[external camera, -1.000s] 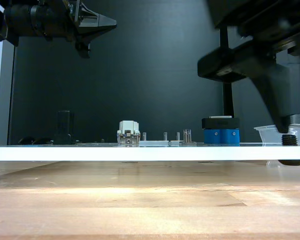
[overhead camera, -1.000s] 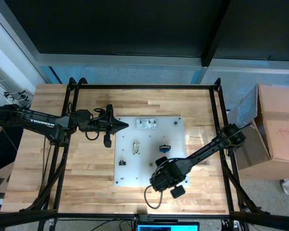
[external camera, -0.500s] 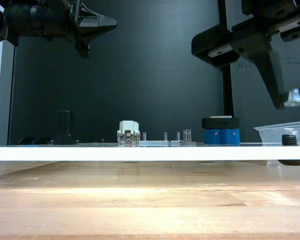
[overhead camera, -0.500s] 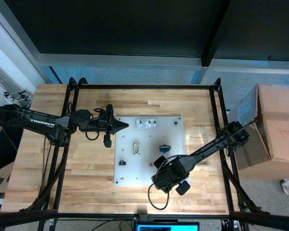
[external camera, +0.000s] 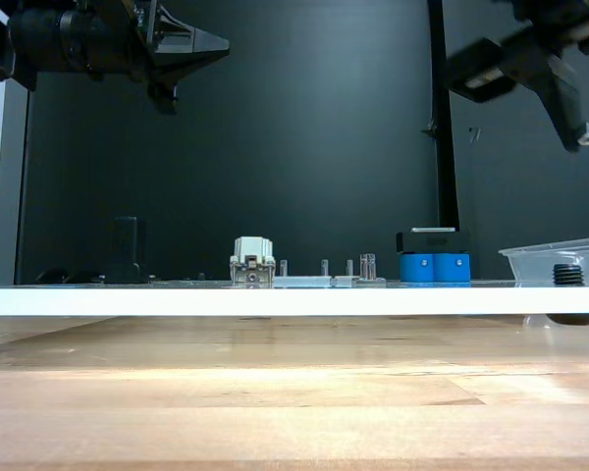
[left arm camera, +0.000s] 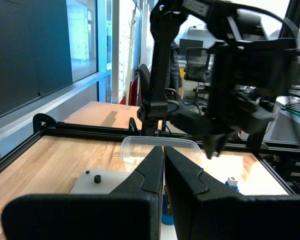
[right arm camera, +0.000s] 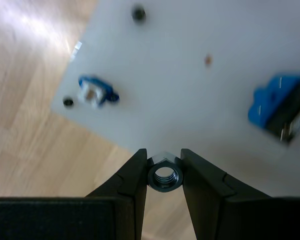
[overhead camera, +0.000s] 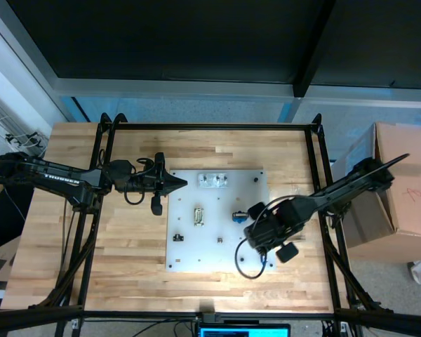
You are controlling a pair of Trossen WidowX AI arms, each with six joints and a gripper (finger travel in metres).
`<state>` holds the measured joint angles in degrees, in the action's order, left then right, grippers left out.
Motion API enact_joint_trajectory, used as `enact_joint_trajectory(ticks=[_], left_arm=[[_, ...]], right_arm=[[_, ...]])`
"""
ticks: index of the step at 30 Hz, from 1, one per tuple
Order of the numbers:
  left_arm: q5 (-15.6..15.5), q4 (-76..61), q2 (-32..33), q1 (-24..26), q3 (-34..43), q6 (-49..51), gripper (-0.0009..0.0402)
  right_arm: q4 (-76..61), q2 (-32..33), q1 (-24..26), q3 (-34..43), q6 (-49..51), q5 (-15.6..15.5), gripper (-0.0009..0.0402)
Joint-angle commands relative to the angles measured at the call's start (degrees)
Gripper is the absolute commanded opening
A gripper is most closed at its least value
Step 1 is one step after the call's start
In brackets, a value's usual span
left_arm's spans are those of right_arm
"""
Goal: Unfasten the M12 nut and place it in the container
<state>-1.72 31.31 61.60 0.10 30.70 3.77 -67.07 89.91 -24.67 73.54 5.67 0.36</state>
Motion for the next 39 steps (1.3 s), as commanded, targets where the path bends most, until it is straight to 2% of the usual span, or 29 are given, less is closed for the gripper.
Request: enact_joint_trajectory(ticks=[1,9,13,21,30,33,39], left_arm=[[0.0,0.0,0.0,0.0,0.0,0.0,0.0],[0.0,0.0,0.0,0.0,0.0,0.0,0.0],[0.0,0.0,0.0,0.0,0.0,0.0,0.0],[0.0,0.0,0.0,0.0,0.0,0.0,0.0],[0.0,0.0,0.0,0.0,0.0,0.0,0.0],[0.0,0.0,0.0,0.0,0.0,0.0,0.0],[0.0,0.0,0.0,0.0,0.0,0.0,0.0]], right_arm=[[0.1,-4.6,1.4,-5.1,-2.0,0.0,0.0012],[0.0,-17.2,6.2,-17.0,-12.3,0.0,0.0012],[0.0,-21.2,6.7,-21.5,-16.4,0.0,0.0012],[3.5,-21.0,7.0,-29.0,-29.5,0.3,0.0012],[16.5,-18.1,7.0,-36.3,-35.6,0.2,0.0014],[17.1,-18.1,6.9,-36.4,-36.9,0.2,0.0037],[17.1,-18.1,6.9,-36.4,-36.8,0.1,0.013]])
